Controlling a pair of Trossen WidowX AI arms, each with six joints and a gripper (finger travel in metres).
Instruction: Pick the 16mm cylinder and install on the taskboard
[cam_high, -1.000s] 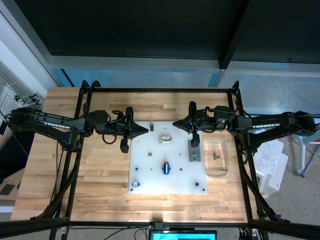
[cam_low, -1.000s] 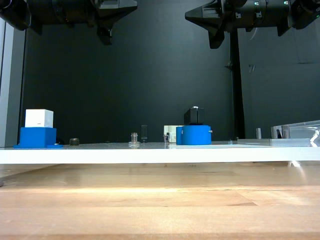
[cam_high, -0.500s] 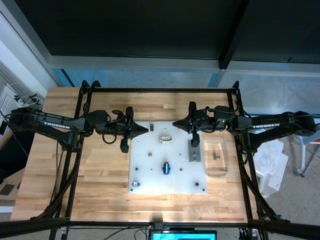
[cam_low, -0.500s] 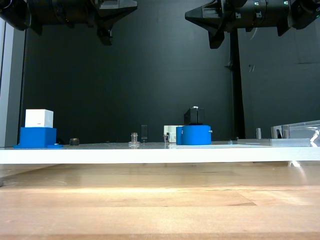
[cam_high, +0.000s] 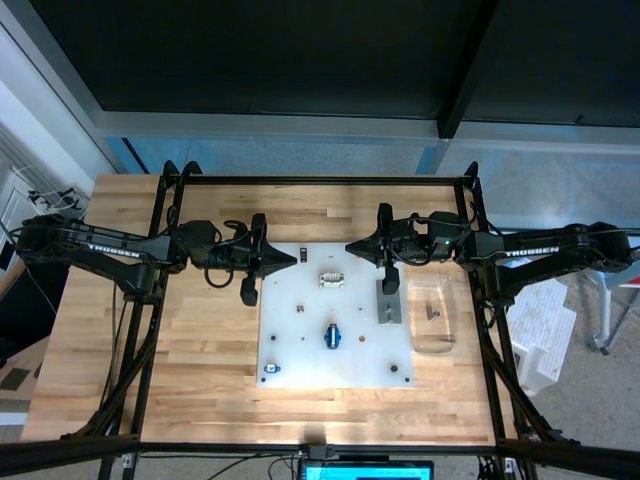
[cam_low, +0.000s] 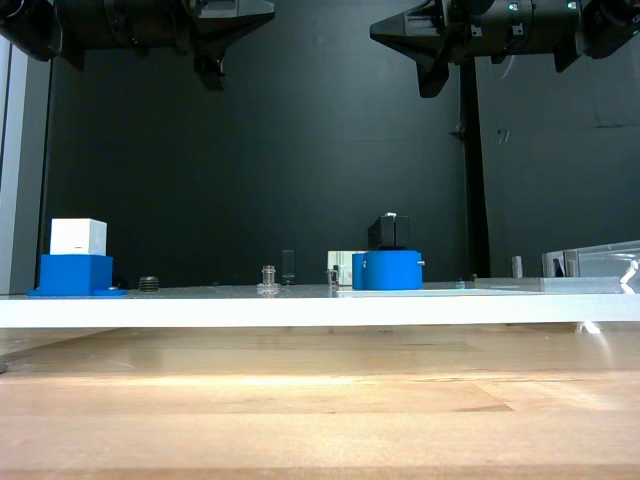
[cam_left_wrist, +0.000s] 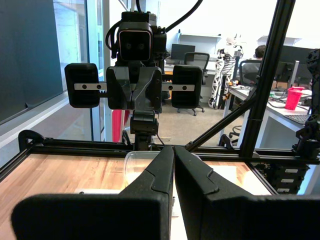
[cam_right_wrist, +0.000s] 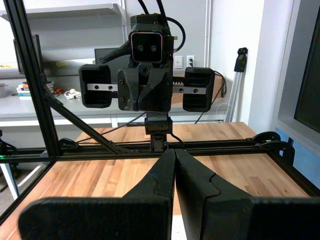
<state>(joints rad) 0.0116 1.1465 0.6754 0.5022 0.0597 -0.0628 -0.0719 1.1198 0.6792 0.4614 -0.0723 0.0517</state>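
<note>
The taskboard (cam_high: 300, 345) is a white square plate in mid-table, carrying a blue part (cam_high: 331, 336), a grey metal block (cam_high: 388, 306) and a beige connector (cam_high: 329, 278). A tiny silvery peg, apparently the 16mm cylinder (cam_high: 432, 311), lies in the clear tray (cam_high: 437, 343) to the board's right. My left gripper (cam_high: 292, 258) hovers shut over the board's far left corner; in its wrist view the fingers (cam_left_wrist: 160, 170) press together. My right gripper (cam_high: 350, 247) hovers shut over the board's far edge, left of the tray, its fingers (cam_right_wrist: 162, 172) likewise together. Both hang high above the board (cam_low: 300, 305).
A small blue-and-white piece (cam_high: 270, 369) sits at the board's near left corner, and a short peg (cam_high: 299, 308) stands on the board. A black frame (cam_high: 320, 181) borders the wooden table (cam_high: 190, 370). A screen (cam_high: 366, 468) sits at the near edge.
</note>
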